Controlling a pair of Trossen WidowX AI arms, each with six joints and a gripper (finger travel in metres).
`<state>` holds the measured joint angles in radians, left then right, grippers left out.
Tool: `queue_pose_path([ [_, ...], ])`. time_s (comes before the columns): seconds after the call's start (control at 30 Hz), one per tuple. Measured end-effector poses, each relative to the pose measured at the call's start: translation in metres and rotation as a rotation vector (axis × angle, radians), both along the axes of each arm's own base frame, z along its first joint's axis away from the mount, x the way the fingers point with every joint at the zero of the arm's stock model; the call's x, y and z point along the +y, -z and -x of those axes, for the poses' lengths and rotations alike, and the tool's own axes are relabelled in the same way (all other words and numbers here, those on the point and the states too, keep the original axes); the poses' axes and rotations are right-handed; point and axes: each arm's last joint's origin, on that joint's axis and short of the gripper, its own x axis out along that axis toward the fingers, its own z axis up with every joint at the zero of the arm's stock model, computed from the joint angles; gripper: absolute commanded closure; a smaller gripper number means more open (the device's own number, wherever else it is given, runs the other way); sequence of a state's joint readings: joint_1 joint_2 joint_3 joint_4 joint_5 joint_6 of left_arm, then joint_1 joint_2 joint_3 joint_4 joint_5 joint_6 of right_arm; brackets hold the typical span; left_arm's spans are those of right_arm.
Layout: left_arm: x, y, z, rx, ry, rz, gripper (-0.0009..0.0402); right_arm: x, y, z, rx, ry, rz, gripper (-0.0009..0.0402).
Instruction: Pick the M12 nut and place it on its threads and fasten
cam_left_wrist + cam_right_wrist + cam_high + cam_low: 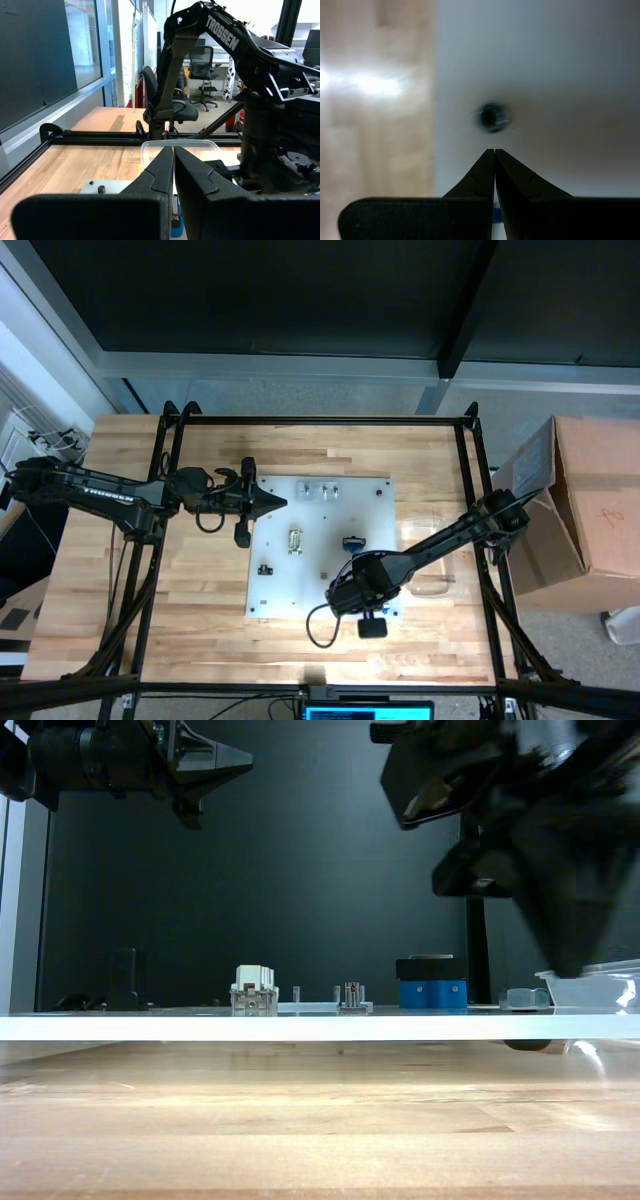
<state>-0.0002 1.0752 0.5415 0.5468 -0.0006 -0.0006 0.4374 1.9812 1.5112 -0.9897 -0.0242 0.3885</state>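
Observation:
In the right wrist view a small round thing with a dark middle and a silvery rim (492, 117) stands on the white board (560, 75). It looks like the silver nut on its black stud, but it is blurred and I cannot tell how far down it sits. My right gripper (494, 150) is shut just short of it, apart from it, with nothing between its fingers. Seen from above, that gripper (360, 592) points down over the board's near right edge. The low view has it (578, 970) hiding the stud. My left gripper (272, 503) hangs shut over the board's left edge, holding nothing.
A clear tray (432, 582) lies right of the board, behind the right gripper in the low view (610, 982). On the board stand a blue block (352, 543) and a white connector (296, 540). A cardboard box (580, 510) stands at the far right. Black frame rails (320, 421) surround the table.

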Motion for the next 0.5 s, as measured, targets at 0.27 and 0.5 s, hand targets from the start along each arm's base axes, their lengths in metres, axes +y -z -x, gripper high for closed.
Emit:
queue_pose_path([
  [0.27, 0.0, 0.0, 0.0, 0.0, 0.0, 0.0, 0.0393, -0.0019, 0.0014, -0.0015, -0.04, 0.053, 0.086, 0.0393],
  [0.5, 0.0, 0.0, 0.0, 0.0, 0.0, 0.0, 0.0393, 0.0017, 0.0055, -0.0044, -0.04, 0.047, 0.039, 0.0393],
])
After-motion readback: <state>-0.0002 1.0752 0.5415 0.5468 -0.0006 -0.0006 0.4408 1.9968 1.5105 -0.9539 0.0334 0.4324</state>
